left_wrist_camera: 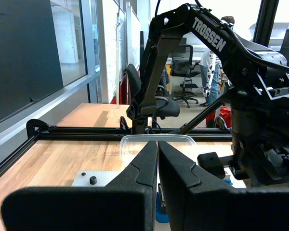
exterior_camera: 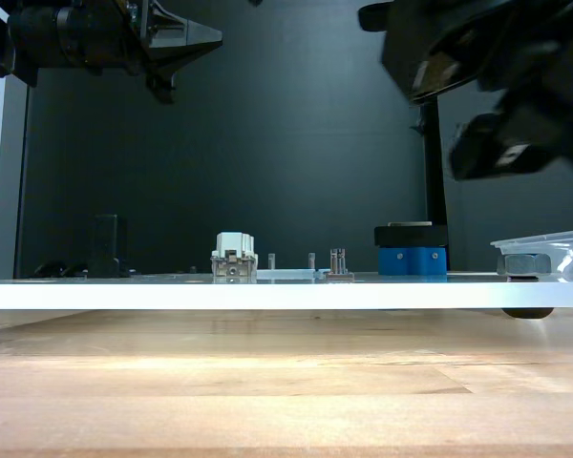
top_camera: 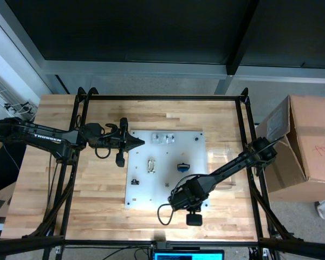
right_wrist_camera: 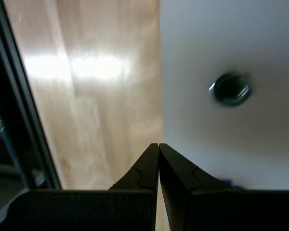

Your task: Pick the M12 nut and place it on its threads and fasten

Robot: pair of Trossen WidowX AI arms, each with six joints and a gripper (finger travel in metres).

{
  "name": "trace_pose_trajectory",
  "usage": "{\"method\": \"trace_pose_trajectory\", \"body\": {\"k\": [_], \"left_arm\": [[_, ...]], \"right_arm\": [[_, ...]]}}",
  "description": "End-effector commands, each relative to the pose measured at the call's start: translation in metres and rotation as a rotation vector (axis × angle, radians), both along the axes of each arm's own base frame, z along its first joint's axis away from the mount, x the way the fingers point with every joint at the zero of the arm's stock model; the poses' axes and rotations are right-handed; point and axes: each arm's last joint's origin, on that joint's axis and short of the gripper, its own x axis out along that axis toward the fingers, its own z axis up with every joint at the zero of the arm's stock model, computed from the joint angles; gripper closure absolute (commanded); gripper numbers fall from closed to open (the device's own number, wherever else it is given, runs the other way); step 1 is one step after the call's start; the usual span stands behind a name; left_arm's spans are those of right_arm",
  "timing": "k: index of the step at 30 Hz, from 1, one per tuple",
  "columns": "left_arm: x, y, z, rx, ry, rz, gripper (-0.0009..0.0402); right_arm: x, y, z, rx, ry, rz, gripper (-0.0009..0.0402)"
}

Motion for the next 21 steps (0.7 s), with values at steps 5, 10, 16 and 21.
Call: {"method": "trace_pose_trajectory", "body": {"k": [5, 10, 16, 21], "left_arm": [[0.000, 0.000, 0.000, 0.000, 0.000, 0.000, 0.0393], [0.000, 0.000, 0.000, 0.000, 0.000, 0.000, 0.0393], [0.000, 0.000, 0.000, 0.000, 0.000, 0.000, 0.0393], [0.000, 0.000, 0.000, 0.000, 0.000, 0.000, 0.0393]], "right_arm": [[0.001, -0.006, -0.001, -0.186, -0.070, -0.022, 0.0393], [0.005, -0.009, -0.001, -0.299, -0.156, -0.043, 0.0393], [0.008, -0.008, -0.002, -0.296, -0.188, -0.042, 0.0393], [0.009, -0.007, -0.006, -0.284, -0.174, -0.038, 0.0393]]}}
